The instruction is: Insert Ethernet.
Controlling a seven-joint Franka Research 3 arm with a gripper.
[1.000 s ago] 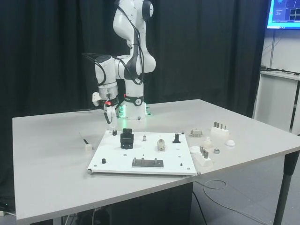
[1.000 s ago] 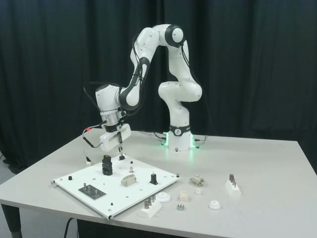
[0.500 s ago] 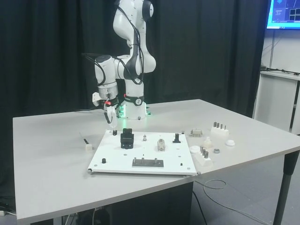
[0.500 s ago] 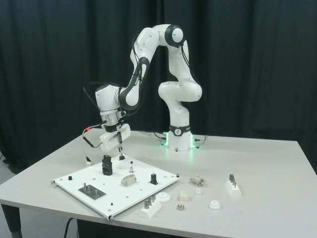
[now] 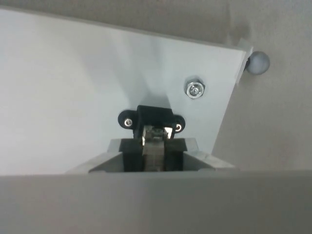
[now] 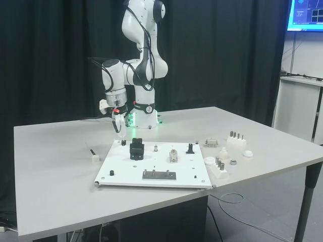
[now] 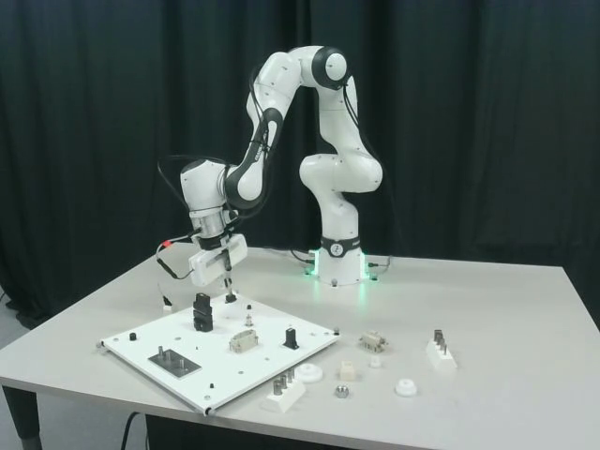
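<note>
My gripper (image 5: pixel 154 155) hangs over the far corner of the white board (image 5: pixel 73 87), shut on the Ethernet plug (image 5: pixel 155 139). Its black fingers (image 5: pixel 130 156) press the plug's sides. Straight under the plug's tip sits the small black socket (image 5: pixel 152 116), held to the board by two screws. In the first room view the gripper (image 6: pixel 120 132) is a short way above the socket (image 6: pixel 123 142) on the board (image 6: pixel 151 174). The second room view shows the gripper (image 7: pixel 228 280) just above the socket (image 7: pixel 231 298), apart from it.
A nut (image 5: pixel 195 89) and a round foot (image 5: pixel 258 62) mark the board's corner by the socket. A taller black block (image 6: pixel 136 149) stands on the board close to the socket. A small white piece (image 6: pixel 94 157) lies beside the board; several white and grey parts (image 6: pixel 227 151) lie at the other side.
</note>
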